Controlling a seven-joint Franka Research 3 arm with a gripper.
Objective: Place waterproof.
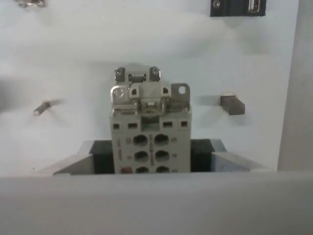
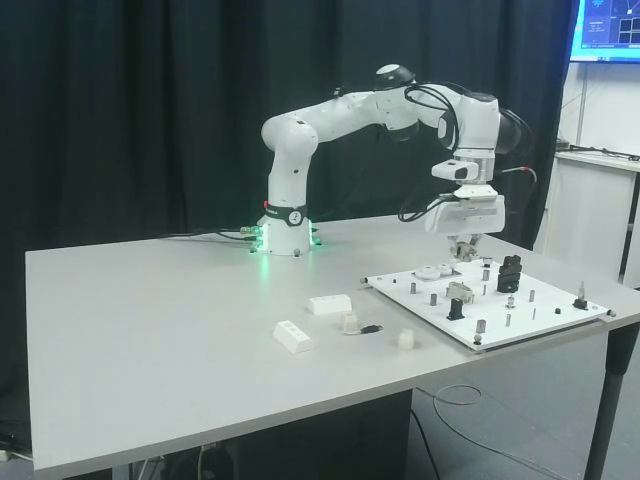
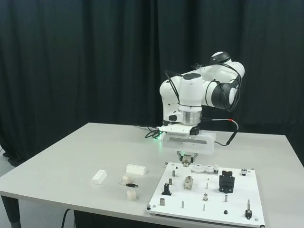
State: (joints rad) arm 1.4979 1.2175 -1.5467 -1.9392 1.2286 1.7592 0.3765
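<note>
Above the white board [image 2: 500, 310] on the bench [image 2: 150, 320], the connector [image 1: 149, 132] is pinched in the tool [image 1: 150, 164]; it is held just over the board, not yet seated; lowering into its place and release are judged to remain.

Two distant room views share arm [image 2: 330, 115] and table [image 2: 150, 310], wrist view close, downward

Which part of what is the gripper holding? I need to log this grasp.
A grey waterproof connector, clamped between the fingers at its lower body, metal latch end pointing away toward the white board.
</note>
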